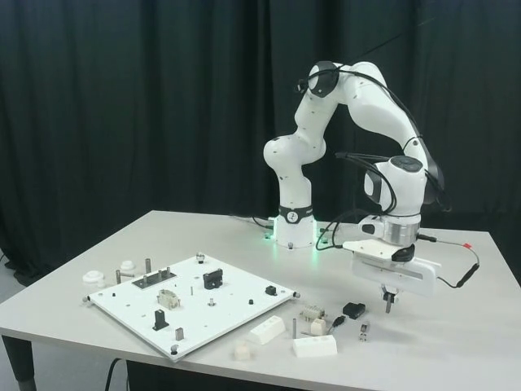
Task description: Place square peg 3.
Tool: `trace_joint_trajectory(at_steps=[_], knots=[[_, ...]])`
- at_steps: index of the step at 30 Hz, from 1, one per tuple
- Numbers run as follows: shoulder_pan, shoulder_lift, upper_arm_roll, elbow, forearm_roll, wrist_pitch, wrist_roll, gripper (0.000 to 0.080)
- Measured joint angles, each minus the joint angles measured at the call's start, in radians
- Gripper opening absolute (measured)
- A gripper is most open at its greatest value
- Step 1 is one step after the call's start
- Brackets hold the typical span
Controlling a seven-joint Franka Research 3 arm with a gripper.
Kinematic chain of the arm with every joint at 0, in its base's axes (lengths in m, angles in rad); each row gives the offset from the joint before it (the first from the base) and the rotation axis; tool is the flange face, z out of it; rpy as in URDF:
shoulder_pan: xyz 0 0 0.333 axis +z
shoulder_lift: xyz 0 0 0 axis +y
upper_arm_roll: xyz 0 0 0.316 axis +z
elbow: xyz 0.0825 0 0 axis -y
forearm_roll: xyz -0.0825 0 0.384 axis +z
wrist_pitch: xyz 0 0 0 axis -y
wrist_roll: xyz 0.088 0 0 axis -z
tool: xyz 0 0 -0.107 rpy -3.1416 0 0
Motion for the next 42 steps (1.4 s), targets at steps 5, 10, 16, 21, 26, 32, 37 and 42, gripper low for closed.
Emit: trace_joint_trajectory(at_steps=[5,10,16,21,26,32,37,42], knots=[[0.004,0.0,0.0,-0.018,0.0,0.026,0.009,0.0076],[0.004,0.001,0.0,-0.028,0.0,0.044,0.009,0.0076],[0.004,0.002,0.0,-0.036,0.001,0.055,0.009,0.0076],[0.004,0.006,0.0,-0.039,0.001,0.065,0.009,0.0076],[0.004,0.012,0.001,-0.039,0.003,0.071,0.009,0.0076],[0.004,0.019,0.001,-0.039,0.006,0.082,0.009,0.0076],[0.004,0.026,0.002,-0.038,0.01,0.09,0.008,0.0076],[0.004,0.033,0.004,-0.038,0.013,0.101,0.007,0.0076]])
